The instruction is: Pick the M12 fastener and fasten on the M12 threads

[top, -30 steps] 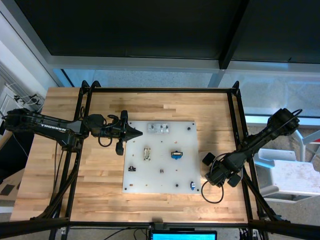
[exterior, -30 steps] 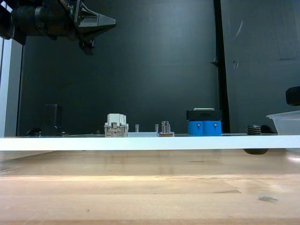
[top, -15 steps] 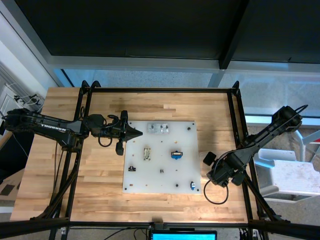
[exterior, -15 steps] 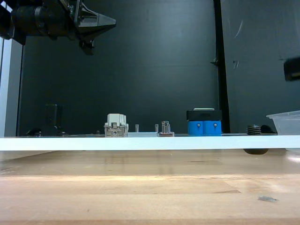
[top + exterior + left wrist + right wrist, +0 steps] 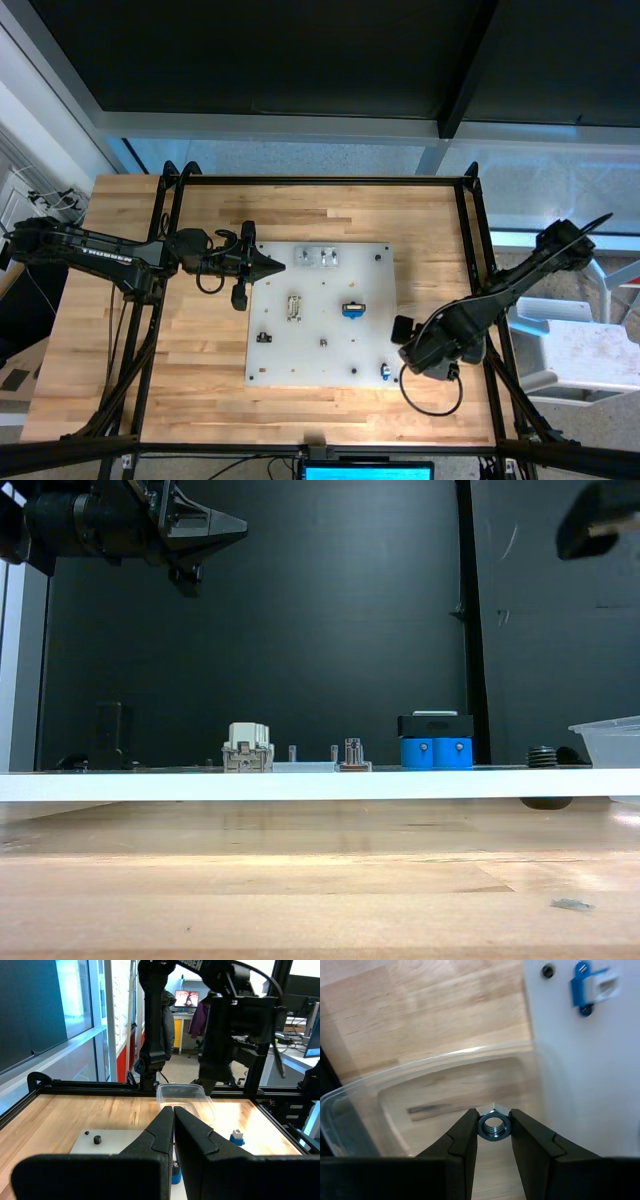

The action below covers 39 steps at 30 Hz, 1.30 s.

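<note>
The right gripper [image 5: 493,1118] has its jaws clamped on the M12 fastener [image 5: 493,1127], a silver hex nut held by opposite sides. Its threaded bore faces the wrist camera, along the gripper's line. Only the right wrist view shows the nut, which is held above the clear tray [image 5: 420,1090], beside the white board [image 5: 580,1060]. The low view alone shows the M12 threads [image 5: 542,757] with their ribs bare. The left gripper [image 5: 173,1111], jaws together, hangs high over the board's far left part.

Overhead and table-level views share the white board [image 5: 300,355]; wrist cameras look along the left tool [image 5: 173,1108] and right tool [image 5: 493,1119].
</note>
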Each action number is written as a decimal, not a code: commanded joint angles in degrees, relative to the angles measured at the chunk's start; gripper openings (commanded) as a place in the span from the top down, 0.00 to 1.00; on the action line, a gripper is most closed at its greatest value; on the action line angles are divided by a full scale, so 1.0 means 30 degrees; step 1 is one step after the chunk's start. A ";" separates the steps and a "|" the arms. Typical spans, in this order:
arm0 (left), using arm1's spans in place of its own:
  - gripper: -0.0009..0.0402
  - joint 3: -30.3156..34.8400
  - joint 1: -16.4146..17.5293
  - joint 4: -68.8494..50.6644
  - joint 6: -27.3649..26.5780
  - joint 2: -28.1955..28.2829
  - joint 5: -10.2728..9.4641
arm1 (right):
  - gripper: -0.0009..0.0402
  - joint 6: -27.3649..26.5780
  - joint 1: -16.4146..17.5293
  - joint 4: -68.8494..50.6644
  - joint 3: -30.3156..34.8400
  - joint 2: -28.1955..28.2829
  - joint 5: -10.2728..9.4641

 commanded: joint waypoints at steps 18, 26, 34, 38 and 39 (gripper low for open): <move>0.98 0.0007 0.0000 0.0000 0.0000 0.0000 0.0015 | 0.95 -0.3614 -0.1413 0.0029 0.7635 0.7213 0.0525; 0.98 0.0007 0.0000 0.0000 0.0000 0.0000 0.0007 | 0.95 -0.4109 -0.1785 0.0262 0.9588 0.9260 0.0495; 0.98 0.0007 0.0000 0.0000 0.0000 0.0000 0.0007 | 0.95 -0.4218 -0.2018 0.1122 0.9624 1.0185 0.0495; 0.98 0.0007 0.0000 0.0007 0.0000 0.0000 0.0007 | 0.95 -0.4554 -0.2062 0.1399 0.9653 1.0448 0.0539; 0.98 0.0007 0.0000 0.0007 0.0000 0.0000 0.0007 | 0.95 -0.4554 -0.2069 0.1530 0.9646 1.0448 0.0539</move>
